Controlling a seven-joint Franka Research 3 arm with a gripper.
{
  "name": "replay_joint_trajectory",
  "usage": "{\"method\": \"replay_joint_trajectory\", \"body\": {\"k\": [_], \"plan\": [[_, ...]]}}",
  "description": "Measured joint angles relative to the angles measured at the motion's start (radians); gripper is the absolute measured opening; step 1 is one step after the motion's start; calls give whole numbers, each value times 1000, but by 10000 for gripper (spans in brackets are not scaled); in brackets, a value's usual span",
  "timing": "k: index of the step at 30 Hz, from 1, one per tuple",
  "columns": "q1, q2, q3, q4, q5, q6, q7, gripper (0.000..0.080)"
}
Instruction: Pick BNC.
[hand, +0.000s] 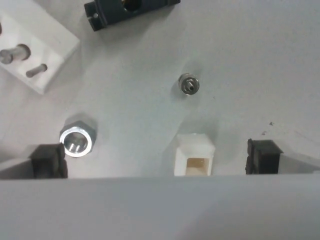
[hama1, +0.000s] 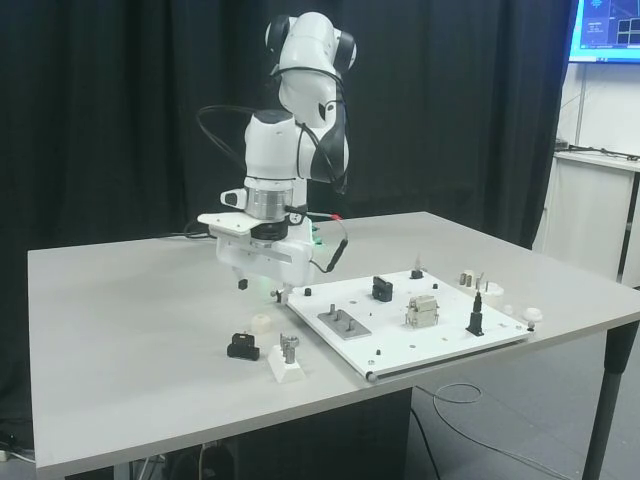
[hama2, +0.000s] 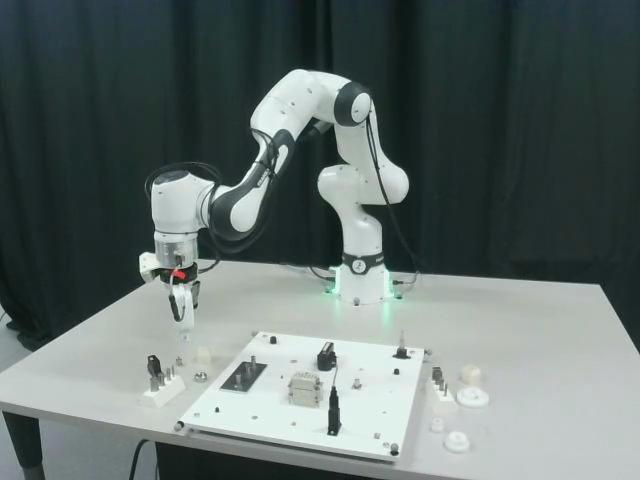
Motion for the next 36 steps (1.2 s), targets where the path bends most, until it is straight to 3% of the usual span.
{"method": "replay_joint_trajectory", "body": {"k": [20,36], "plan": [[-5,0,-30,21,-5,-1,-3,800],[-20,28,-40,49,-7,4,-121,800]]}}
